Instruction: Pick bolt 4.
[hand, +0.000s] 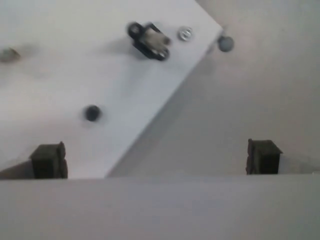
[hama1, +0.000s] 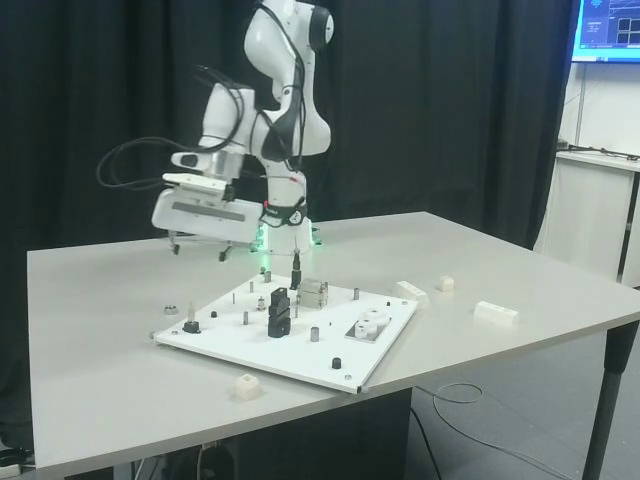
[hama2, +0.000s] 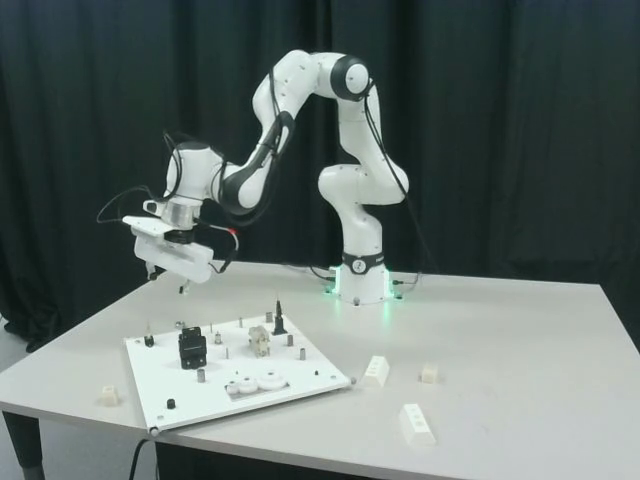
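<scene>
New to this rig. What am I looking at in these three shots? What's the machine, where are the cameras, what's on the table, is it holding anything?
It is a white robot arm bolted on a grey table. Two pictures come from cameras standing in the room. The third comes from a camera on the arm's wrist, looking down past the gripper's two black fingertips. The gripper hangs in the air above the table, open and holding nothing. On the table lies a white board with small bolts and pegs standing on it, black blocks and white gears. Small white blocks lie loose around the board. I cannot tell which bolt is number 4.
</scene>
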